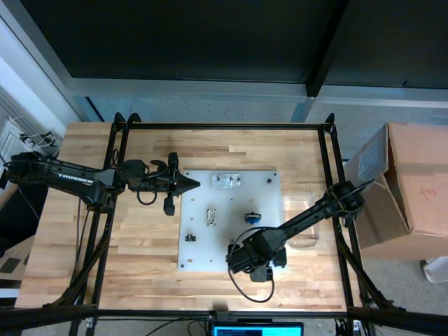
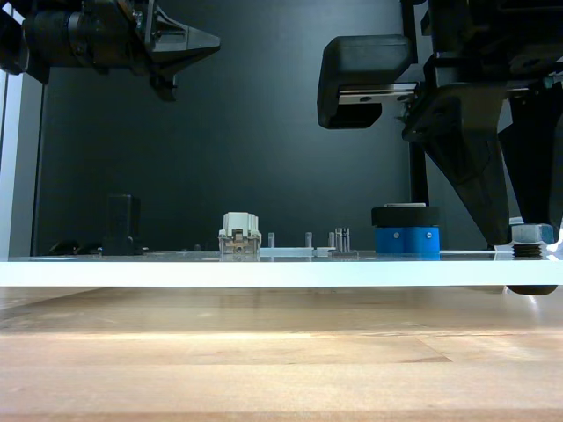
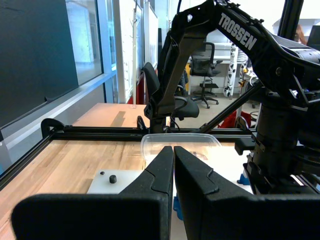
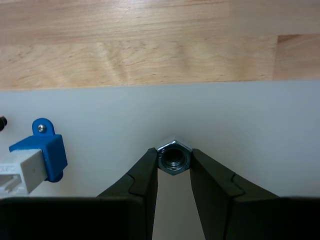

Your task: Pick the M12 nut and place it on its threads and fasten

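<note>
Firmly, the right gripper's fingers clamp the silver nut from both sides, its threaded hole facing the wrist camera. The low view shows the nut sitting on top of the black ribbed stud, with ribs showing beneath it, at the near right edge of the white board. A blue block stands nearby. The left gripper, jaws together, hangs high over the board's far left side.
</note>
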### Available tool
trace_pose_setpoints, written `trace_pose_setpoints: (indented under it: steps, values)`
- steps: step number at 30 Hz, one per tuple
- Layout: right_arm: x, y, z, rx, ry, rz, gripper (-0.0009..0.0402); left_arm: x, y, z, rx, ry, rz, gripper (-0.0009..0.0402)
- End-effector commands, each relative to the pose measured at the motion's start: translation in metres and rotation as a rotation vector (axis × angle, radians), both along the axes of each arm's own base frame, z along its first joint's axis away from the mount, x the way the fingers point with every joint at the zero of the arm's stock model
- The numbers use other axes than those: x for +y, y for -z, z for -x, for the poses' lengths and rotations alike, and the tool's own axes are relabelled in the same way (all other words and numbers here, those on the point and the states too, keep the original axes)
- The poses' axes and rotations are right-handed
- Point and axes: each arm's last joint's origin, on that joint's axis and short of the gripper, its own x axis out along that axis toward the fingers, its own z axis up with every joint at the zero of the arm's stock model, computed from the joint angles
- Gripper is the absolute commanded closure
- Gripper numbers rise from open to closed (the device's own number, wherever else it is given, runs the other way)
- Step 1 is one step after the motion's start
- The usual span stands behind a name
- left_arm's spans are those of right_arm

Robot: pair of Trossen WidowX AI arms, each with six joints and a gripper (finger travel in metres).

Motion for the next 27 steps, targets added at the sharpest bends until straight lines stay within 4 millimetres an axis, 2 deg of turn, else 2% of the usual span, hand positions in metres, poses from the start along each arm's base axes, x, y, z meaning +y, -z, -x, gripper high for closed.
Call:
trace_pose_setpoints:
  steps: [1, 6, 14, 27]
  values:
    - [-0.0001, 0.0012, -0.0007, 0.001, 0.048, -0.001, 0.0393, 0.0, 0.0, 0.0, 0.0, 0.0, 0.0, 0.0393]
    - [-0.0002, 0.0012, -0.0008, 0.012, 0.207, -0.008, 0.0393, 0.0, 0.0, 0.0, 0.0, 0.0, 0.0, 0.0393]
    - [-0.0006, 0.0011, -0.0006, 0.042, 0.565, -0.021, 0.0393, 0.0, 0.0, 0.0, 0.0, 0.0, 0.0, 0.0393]
    - [-0.0012, 0.0023, 0.0008, 0.075, 0.893, -0.026, 0.0393, 0.0001, 0.0, 0.0, 0.0, 0.0, 0.0, 0.0393]
